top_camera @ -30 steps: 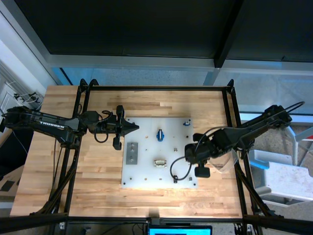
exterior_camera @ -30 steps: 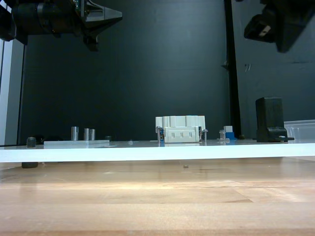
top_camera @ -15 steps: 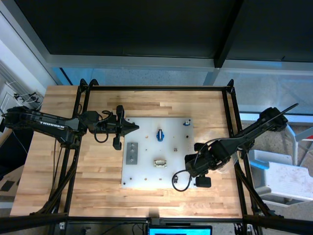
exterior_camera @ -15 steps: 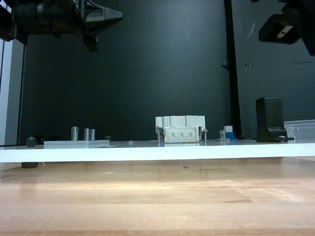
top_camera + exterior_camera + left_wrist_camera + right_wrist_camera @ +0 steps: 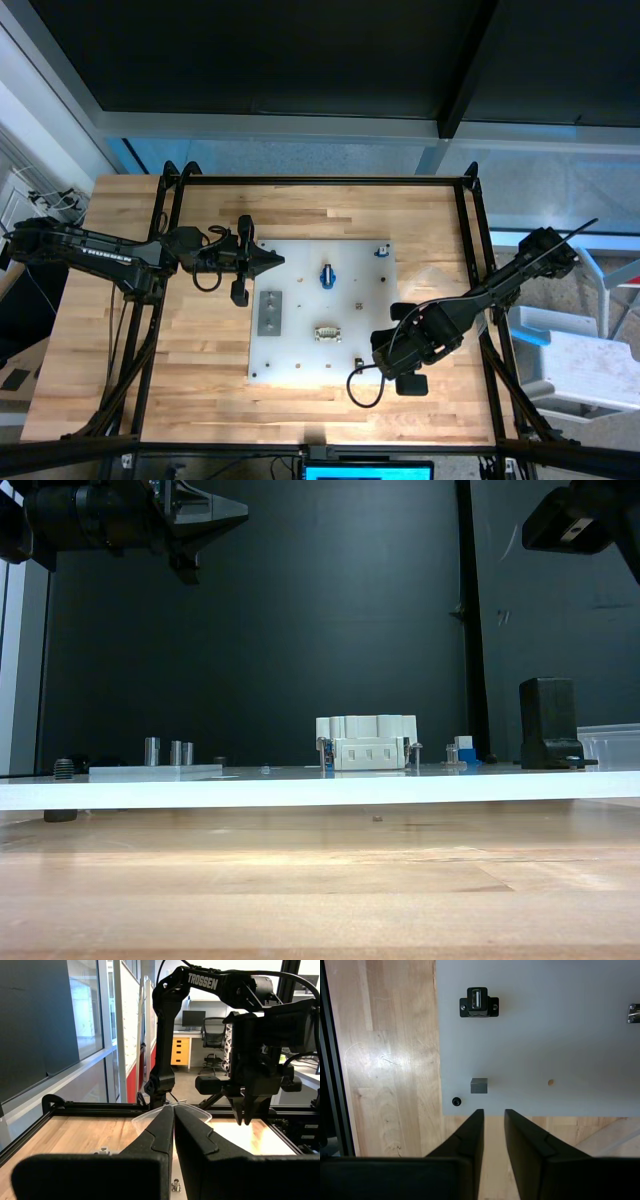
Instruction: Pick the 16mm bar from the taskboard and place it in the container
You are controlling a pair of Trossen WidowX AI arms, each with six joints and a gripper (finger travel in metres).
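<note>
Short metal bars [image 5: 176,752] stand in the grey metal block [image 5: 270,312] at 9 o'clock of the square white taskboard [image 5: 300,345]. The right gripper [image 5: 493,1111], released and empty, hangs at the board's 4 o'clock corner, near the clear plastic container [image 5: 612,742]. The left gripper [image 5: 275,260], clenched on nothing, hovers at 10 o'clock. The black right arm [image 5: 165,1035] reads "TROSSEN".

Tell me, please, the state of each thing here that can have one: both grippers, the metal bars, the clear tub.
Left gripper: shut, empty, raised over the far left corner of the taskboard.
Right gripper: slightly open, empty, raised over the taskboard's near right corner.
Bars: upright in the grey block on the taskboard.
Container: upright on the table, nothing seen inside.
</note>
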